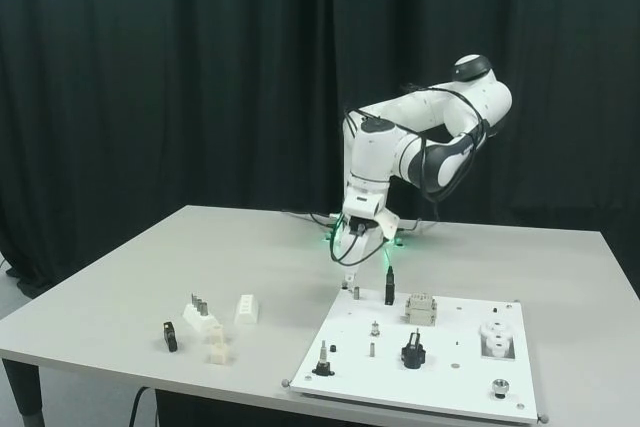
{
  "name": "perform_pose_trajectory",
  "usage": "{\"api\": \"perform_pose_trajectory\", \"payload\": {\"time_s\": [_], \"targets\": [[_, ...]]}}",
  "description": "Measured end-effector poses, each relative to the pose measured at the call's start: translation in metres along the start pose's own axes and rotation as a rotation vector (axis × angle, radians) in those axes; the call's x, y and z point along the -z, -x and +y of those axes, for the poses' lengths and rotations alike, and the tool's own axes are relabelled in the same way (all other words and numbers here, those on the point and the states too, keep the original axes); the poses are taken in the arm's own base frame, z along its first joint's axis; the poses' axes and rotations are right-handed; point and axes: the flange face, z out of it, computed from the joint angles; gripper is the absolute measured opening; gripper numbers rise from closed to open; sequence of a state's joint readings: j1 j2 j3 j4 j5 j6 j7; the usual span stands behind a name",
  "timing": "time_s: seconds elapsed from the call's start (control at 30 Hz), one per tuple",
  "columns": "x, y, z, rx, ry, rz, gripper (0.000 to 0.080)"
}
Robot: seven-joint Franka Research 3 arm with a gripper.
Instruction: Pick D-SUB.
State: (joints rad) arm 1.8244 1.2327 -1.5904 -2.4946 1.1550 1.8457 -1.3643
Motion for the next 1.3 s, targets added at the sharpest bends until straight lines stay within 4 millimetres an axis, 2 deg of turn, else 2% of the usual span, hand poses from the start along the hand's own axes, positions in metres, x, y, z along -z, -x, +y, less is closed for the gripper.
{"api": "perform_pose_trajectory", "payload": {"time_s": [0.27, 0.97, 1.3], "targets": [[0.018, 0.003, 0.0, -0.048, -0.005, 0.004, 0.0798], [0.043, 0.005, 0.001, -0.077, -0.007, -0.001, 0.08], [0.055, 0.005, 0.003, -0.201, 0.005, 0.004, 0.08]]}}
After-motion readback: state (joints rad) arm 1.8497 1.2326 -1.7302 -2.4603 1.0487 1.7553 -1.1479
